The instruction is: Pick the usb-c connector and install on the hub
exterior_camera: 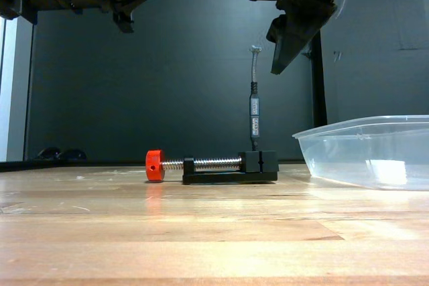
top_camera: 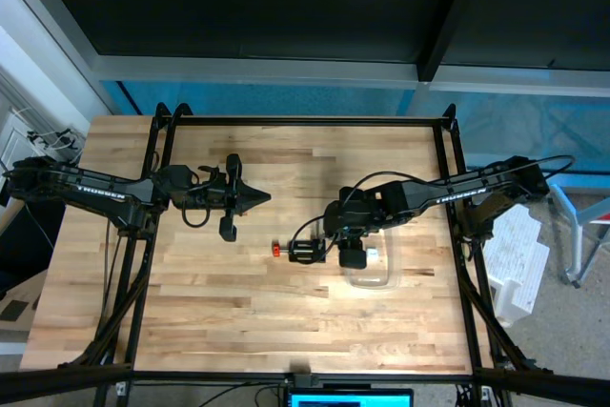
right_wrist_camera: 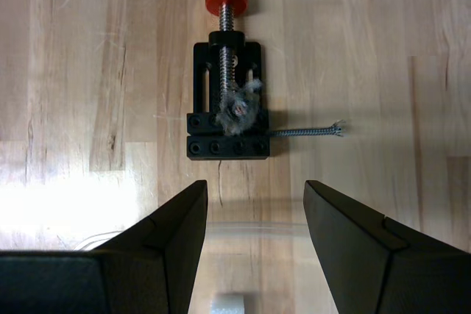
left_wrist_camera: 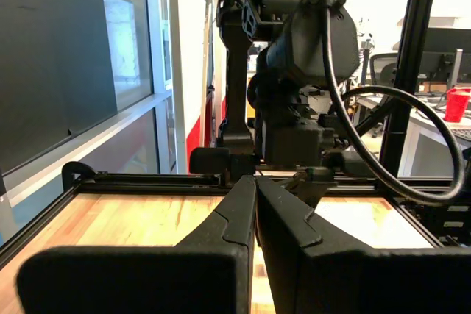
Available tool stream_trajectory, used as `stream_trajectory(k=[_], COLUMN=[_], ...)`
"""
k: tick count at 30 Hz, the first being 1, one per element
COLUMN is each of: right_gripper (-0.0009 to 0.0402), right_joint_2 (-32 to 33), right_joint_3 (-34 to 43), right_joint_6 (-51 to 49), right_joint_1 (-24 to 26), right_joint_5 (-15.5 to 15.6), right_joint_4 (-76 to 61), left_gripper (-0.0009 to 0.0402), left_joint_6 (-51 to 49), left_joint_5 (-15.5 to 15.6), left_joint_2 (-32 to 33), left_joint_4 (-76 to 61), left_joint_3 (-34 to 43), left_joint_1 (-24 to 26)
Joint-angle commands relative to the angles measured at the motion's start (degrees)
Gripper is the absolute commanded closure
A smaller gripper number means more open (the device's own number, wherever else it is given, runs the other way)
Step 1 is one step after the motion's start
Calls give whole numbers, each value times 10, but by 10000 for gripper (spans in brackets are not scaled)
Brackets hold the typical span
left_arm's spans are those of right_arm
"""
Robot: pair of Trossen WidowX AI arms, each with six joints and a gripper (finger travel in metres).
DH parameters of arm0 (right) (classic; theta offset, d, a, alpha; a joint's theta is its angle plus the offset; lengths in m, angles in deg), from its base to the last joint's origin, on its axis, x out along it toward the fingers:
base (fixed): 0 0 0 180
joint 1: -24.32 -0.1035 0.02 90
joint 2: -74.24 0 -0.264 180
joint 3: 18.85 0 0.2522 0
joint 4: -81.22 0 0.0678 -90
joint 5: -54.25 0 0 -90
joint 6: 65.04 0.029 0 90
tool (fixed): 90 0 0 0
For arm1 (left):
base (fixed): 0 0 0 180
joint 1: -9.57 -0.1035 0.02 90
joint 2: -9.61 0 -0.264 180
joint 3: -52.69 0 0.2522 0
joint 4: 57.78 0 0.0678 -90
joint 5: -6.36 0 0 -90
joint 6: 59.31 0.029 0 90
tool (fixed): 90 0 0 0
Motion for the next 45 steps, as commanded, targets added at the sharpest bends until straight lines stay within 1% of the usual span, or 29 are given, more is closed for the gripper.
stream_trajectory(k=[1, 13, 16, 18, 20, 27, 29, 31, 41, 44, 45], right_gripper=[213, 213, 214, 219, 228, 272, 286, 300, 376, 394, 395], right_joint_2=[-18, -21, -32, -51, -80, -189, -215, -236, -315, -336, -342], right_joint_3=[-22, -25, -26, -35, -56, -144, -165, -185, -290, -315, -324], right_joint_6=[0, -3, -5, -16, -25, -58, -66, -76, -94, -94, -94], right_joint_1=[0, -1, -1, -1, 1, 10, 10, 13, 26, 26, 26], right_joint_5=[0, 0, 0, -2, -9, -9, -14, -25, -23, -19, -18], right_joint_4=[21, 20, 25, 44, 77, 224, 263, 298, 470, 502, 514], left_gripper=[393, 393, 393, 393, 393, 393, 393, 393, 393, 393, 393], left_joint_6=[0, 0, 0, 0, 0, 0, 0, 0, 0, 0, 0], left_joint_5=[0, 0, 0, 0, 0, 0, 0, 0, 0, 0, 0], left_joint_2=[0, 0, 0, 0, 0, 0, 0, 0, 0, 0, 0], left_joint_4=[0, 0, 0, 0, 0, 0, 0, 0, 0, 0, 0], left_joint_3=[0, 0, 0, 0, 0, 0, 0, 0, 0, 0, 0], left_joint_1=[0, 0, 0, 0, 0, 0, 0, 0, 0, 0, 0])
